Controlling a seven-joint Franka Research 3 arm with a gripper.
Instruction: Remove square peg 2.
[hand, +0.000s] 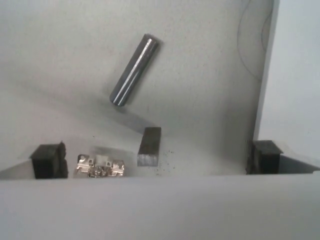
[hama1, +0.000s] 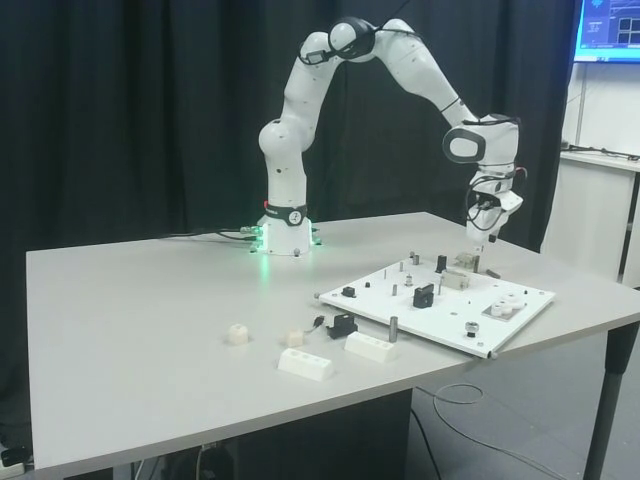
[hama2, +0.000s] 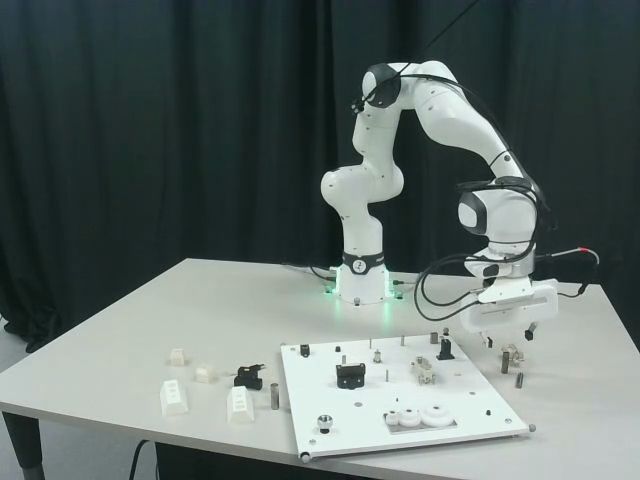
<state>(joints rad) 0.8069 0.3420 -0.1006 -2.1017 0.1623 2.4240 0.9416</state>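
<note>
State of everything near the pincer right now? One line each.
pincer: open, holding nothing
square peg: out of the board, resting on the table, not gripped
round peg: lying flat on the table, apart from the square peg
board: flat on the table, other parts standing in it

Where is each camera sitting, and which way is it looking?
Wrist view: on the arm's wrist, looking down at the table past both black fingertips, over a square peg and a round pin.
First room view: beside the table, facing the arm and white board.
Second room view: in front of the table, facing the arm's base and the gripper.
Both room views share the arm, board and table.
</note>
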